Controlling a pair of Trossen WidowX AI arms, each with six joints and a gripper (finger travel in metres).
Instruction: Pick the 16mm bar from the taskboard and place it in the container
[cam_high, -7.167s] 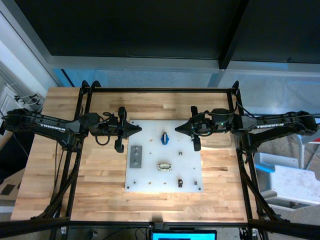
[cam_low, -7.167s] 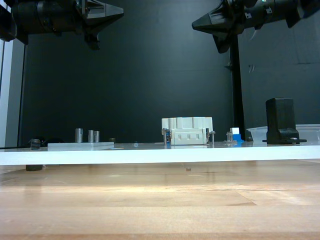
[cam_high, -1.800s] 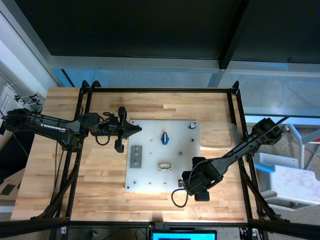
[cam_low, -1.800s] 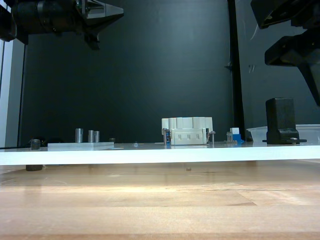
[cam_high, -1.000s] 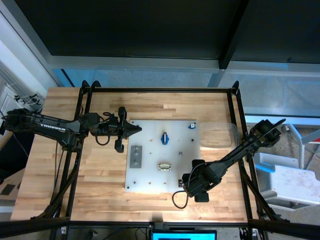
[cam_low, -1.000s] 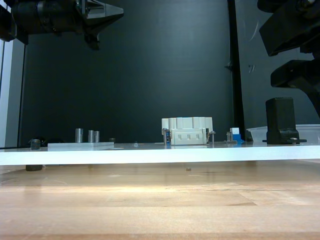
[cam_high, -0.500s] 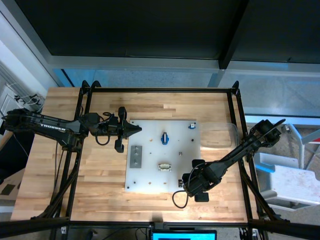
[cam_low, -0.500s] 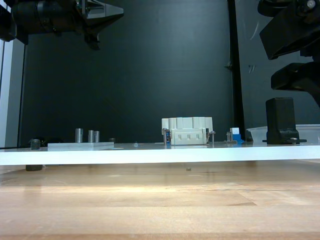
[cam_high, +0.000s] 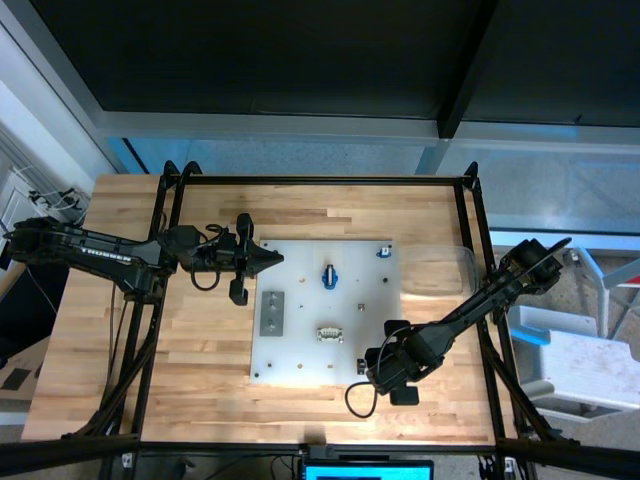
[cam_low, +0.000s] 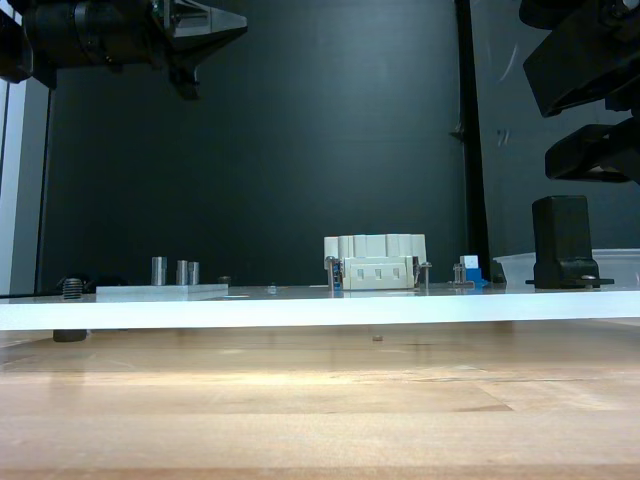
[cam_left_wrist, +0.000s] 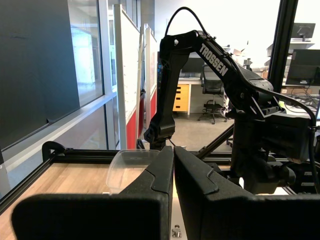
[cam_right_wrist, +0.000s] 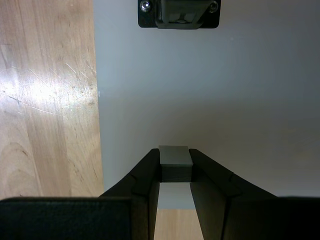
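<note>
The white taskboard (cam_high: 300, 345) lies mid-table. Over its front right corner hangs my right gripper (cam_high: 372, 373), shown in the right wrist view (cam_right_wrist: 175, 161) shut on a small grey block, the 16mm bar (cam_right_wrist: 175, 163), just above the board's surface (cam_right_wrist: 225, 90). A black holder (cam_right_wrist: 178, 13) sits on the board beyond the bar and also shows in the low view (cam_low: 563, 242). The clear container (cam_high: 437, 270) rests on the table off the board's right rear edge. My left gripper (cam_high: 274, 259) is shut and holds nothing, high over the board's left rear corner.
On the board are a grey metal block (cam_high: 272, 311) with short pegs, a blue knob (cam_high: 329, 275), a beige connector (cam_high: 329, 334) and a small blue part (cam_high: 383, 251). A black frame (cam_high: 320, 181) rims the table. The right arm (cam_high: 480, 300) reaches diagonally across the table's right side.
Over the last second the right gripper has only shifted slightly, rising a little by the black holder at the board's front right. The left arm has not moved.
</note>
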